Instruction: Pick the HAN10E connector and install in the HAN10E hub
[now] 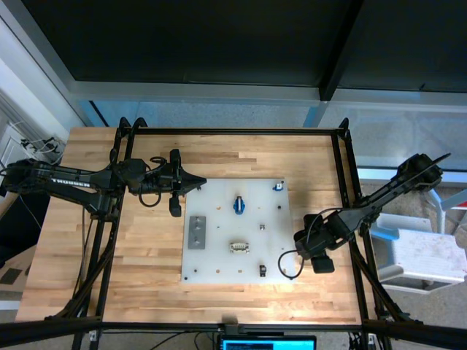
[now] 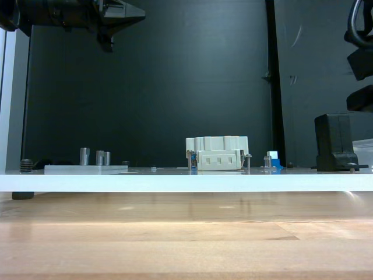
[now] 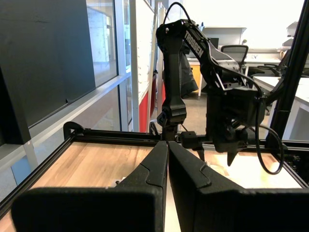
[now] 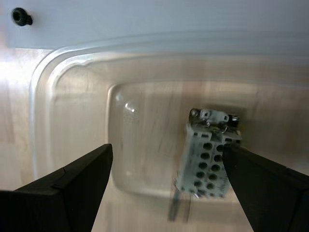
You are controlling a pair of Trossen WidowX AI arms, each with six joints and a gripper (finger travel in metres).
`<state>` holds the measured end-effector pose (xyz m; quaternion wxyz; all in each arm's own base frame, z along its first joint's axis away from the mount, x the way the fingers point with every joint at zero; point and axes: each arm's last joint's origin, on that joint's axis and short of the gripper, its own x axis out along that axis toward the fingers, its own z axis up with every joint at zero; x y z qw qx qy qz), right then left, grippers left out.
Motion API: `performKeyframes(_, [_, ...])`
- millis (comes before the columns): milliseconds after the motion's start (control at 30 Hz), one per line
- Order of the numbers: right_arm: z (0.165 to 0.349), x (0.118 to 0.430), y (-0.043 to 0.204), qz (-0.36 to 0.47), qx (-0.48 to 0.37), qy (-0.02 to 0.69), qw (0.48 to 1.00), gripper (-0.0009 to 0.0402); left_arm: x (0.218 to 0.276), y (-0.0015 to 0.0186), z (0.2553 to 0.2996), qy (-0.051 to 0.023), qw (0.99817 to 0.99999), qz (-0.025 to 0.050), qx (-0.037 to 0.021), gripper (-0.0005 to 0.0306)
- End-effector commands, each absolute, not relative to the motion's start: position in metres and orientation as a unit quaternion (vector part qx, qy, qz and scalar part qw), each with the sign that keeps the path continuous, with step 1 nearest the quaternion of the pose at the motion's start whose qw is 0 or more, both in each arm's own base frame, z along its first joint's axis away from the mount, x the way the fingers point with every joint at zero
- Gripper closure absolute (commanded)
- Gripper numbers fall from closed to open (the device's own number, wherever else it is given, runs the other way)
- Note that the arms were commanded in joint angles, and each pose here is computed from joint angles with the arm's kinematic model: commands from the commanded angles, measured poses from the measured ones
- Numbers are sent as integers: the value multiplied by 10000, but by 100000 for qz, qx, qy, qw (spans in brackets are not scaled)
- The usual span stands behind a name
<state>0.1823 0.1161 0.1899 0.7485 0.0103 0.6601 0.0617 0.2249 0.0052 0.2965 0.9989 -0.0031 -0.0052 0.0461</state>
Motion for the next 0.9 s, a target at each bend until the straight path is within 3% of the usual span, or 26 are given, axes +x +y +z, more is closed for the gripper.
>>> performKeyframes(33, [2030, 1816, 1146, 5568, 488, 65217, 75601, 73, 2249, 52, 2966, -538, 99892, 4613, -313, 300])
performKeyframes(367, [2352, 1758, 1108, 5665, 886, 64747, 75993, 73, 2249, 52, 2966, -538, 99892, 4613, -313, 300])
performKeyframes(900, [2361, 1750, 1103, 5617, 811, 64861, 75900, 73, 2249, 52, 2966, -538, 99893, 4594, -313, 300])
